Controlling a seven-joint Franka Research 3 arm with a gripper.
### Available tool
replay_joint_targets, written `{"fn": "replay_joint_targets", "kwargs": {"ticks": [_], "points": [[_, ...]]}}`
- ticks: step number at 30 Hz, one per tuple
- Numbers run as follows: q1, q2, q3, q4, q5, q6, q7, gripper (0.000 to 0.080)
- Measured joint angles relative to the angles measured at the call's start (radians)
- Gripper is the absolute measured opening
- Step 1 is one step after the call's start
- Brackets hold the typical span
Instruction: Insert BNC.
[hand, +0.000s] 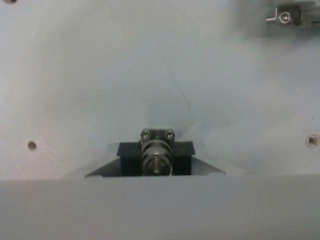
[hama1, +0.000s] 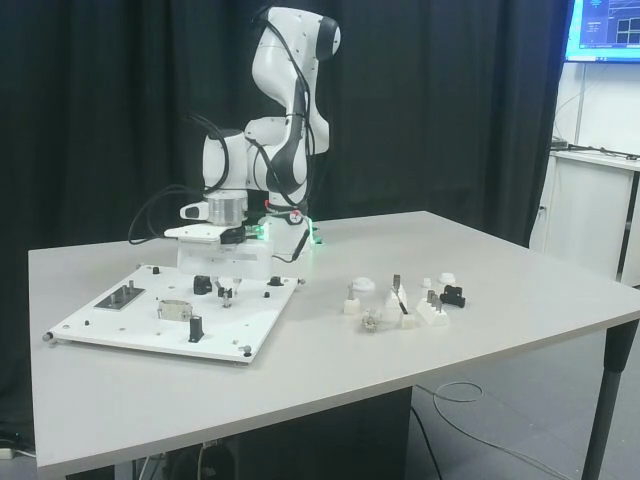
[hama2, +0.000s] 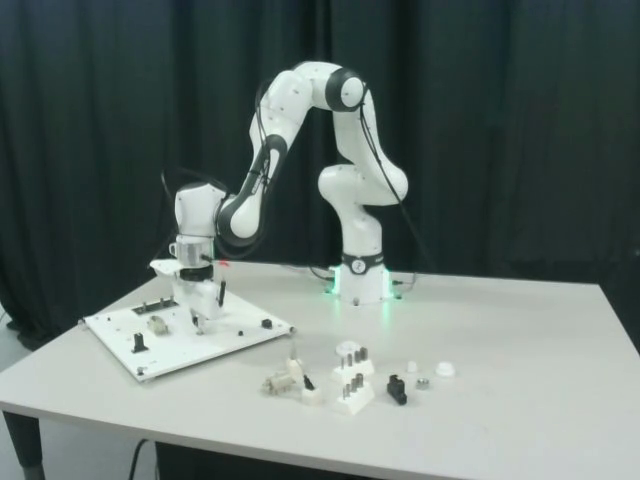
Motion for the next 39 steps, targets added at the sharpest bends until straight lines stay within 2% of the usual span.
{"fn": "replay_joint_targets", "kwargs": {"ticks": [39], "points": [[-0.001,0.015,0.000,0.006,0.001,-0.017,0.000,0.0121]]}}
